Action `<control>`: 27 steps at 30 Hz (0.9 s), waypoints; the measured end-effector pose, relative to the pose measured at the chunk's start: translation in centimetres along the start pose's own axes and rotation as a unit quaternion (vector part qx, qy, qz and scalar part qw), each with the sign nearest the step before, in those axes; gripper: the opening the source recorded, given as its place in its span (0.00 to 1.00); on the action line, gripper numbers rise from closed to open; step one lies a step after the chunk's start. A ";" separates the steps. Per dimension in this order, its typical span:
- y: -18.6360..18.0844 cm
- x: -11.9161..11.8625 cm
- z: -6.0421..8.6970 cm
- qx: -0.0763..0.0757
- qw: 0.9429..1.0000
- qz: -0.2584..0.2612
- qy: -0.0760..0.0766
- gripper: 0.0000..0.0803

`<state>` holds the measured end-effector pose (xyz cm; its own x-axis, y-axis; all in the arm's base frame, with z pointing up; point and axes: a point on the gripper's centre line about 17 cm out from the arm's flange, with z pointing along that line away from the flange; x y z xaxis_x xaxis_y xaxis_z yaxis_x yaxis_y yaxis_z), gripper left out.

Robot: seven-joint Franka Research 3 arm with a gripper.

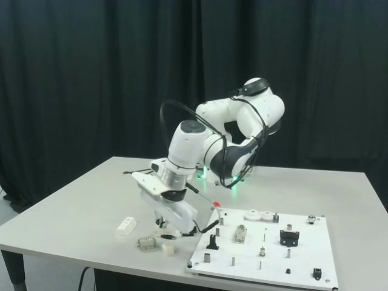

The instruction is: Place Ethernet.

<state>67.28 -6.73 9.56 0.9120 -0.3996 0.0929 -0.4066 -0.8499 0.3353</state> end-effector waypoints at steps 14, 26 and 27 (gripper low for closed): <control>5.1 -0.4 2.9 0.001 1.000 -0.003 0.010 0.10; 7.7 -0.8 4.9 0.007 1.000 -0.013 0.020 0.10; 7.8 -0.9 5.0 0.008 1.000 -0.013 0.021 0.10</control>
<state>63.05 -14.75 7.41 0.9236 -0.3628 0.1236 -0.3831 -0.8650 0.3240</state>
